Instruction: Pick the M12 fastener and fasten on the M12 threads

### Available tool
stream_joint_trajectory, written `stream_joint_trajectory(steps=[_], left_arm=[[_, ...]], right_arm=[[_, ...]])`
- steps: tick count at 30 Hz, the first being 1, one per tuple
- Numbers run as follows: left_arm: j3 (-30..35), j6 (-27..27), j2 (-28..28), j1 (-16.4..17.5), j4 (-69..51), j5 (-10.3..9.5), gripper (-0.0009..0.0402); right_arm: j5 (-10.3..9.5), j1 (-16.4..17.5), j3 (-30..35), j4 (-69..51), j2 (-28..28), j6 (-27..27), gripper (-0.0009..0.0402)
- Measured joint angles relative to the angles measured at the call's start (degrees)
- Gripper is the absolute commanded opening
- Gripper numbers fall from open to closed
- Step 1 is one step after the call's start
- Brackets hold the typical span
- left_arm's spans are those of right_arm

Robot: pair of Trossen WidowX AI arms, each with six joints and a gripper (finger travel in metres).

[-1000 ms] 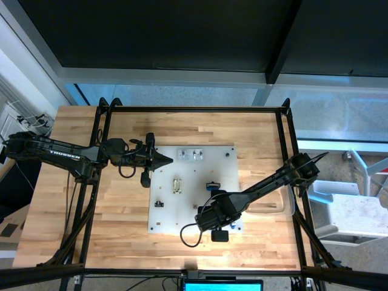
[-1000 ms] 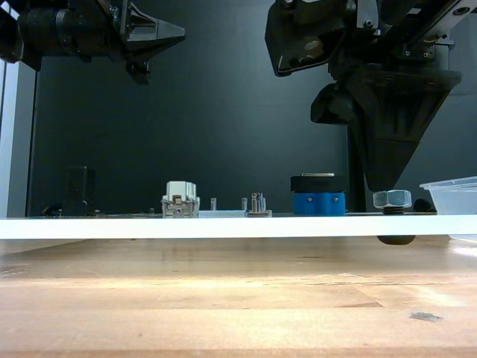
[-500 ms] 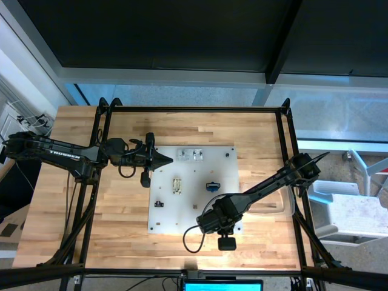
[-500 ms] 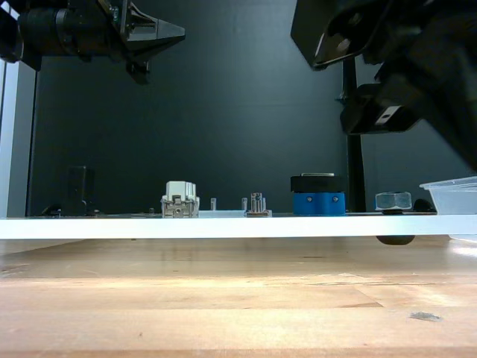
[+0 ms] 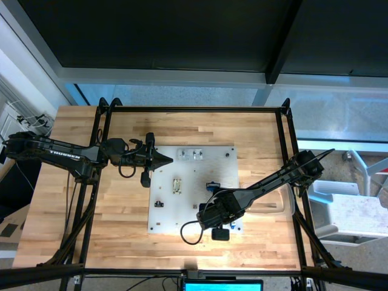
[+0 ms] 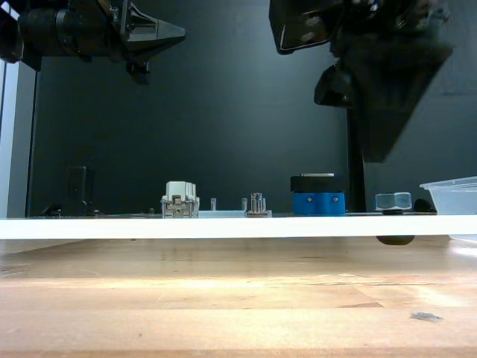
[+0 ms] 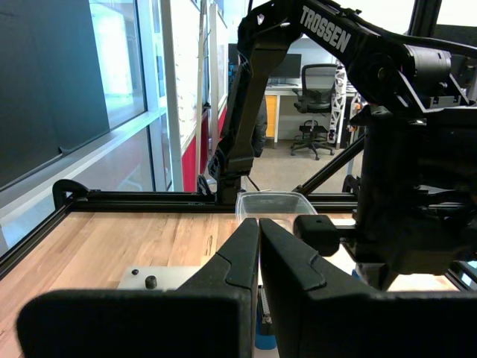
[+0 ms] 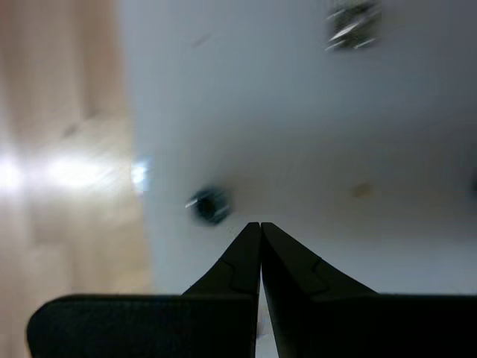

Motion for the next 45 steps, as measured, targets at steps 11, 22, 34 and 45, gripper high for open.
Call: stream_joint_trajectory(steps=[11,22,34,45], left_arm=[[0.0,0.0,0.0,0.0,0.0,0.0,0.0],[0.0,0.0,0.0,0.0,0.0,0.02,0.0],[0.0,0.0,0.0,0.0,0.0,0.0,0.0],[0.0,0.0,0.0,0.0,0.0,0.02,0.0]], right_arm=[[-1.18,0.0,-2.3,5.0,1.7,0.6,0.0],[-1.42,0.1,-3.4,6.6,1.9,0.6,0.0],[-17.81,0.3,-3.5,0.9,-0.6,1.9,0.0],[-9.84,0.1,-2.9,0.8,-1.5,3.0,0.0]])
